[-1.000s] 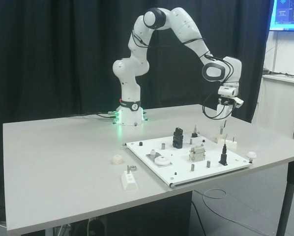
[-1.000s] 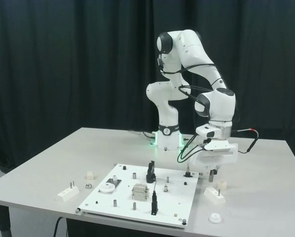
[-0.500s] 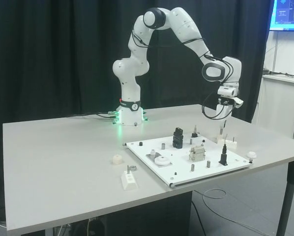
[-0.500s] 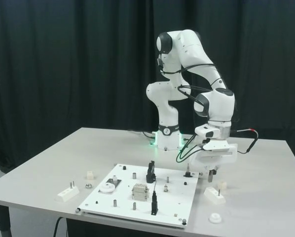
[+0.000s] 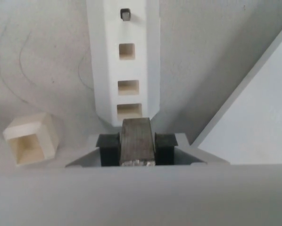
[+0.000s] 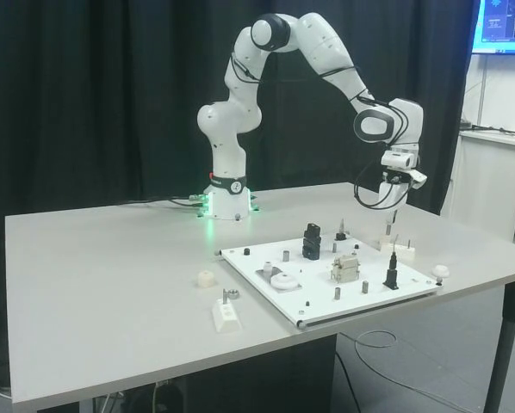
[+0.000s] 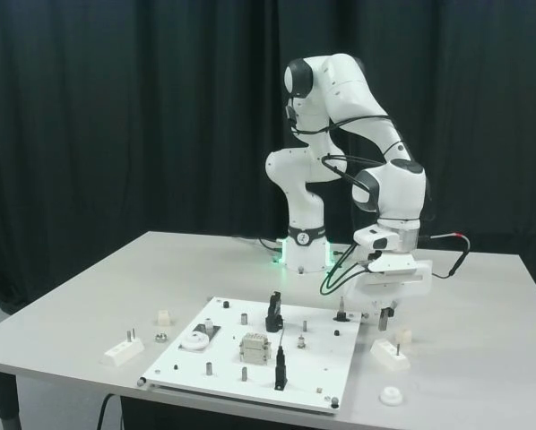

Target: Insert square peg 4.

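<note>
In the wrist view my gripper [image 5: 137, 149] is shut on a grey square peg [image 5: 137, 134], black pads on either side of it. The peg hangs above the near end of a white holder block [image 5: 127, 61] that has a row of square holes. Three holes stand open, and a small dark peg [image 5: 125, 14] sits in the far one. In the room views the gripper [image 7: 386, 315] hovers over the table just past the white board's [image 7: 250, 363] edge, above the holder block [image 7: 389, 355].
A small white cube [image 5: 30, 140] with a square hollow lies on the table beside the holder block. The board [image 6: 326, 280] carries several upright parts, among them black connectors [image 6: 310, 241]. A white round knob [image 7: 391, 395] lies near the table's front edge.
The gripper has risen a little with the peg in it, staying above the holder block. Nothing else on the table has moved.
</note>
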`<control>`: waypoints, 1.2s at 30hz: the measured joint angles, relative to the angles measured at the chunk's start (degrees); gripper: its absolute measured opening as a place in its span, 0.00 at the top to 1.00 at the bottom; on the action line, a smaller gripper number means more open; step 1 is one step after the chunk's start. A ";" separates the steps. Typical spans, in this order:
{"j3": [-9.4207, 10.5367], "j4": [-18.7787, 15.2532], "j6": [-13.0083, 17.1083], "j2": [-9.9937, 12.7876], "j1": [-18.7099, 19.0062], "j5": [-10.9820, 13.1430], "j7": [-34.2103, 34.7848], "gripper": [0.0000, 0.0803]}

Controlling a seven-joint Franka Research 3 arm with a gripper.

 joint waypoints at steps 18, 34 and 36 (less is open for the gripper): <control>0.00 0.54 0.03 0.14 -0.26 0.09 -0.04 0.81; -0.01 1.26 0.03 0.14 -1.17 0.07 -3.39 0.81; -0.01 1.55 0.03 0.14 -1.40 0.07 -5.63 0.81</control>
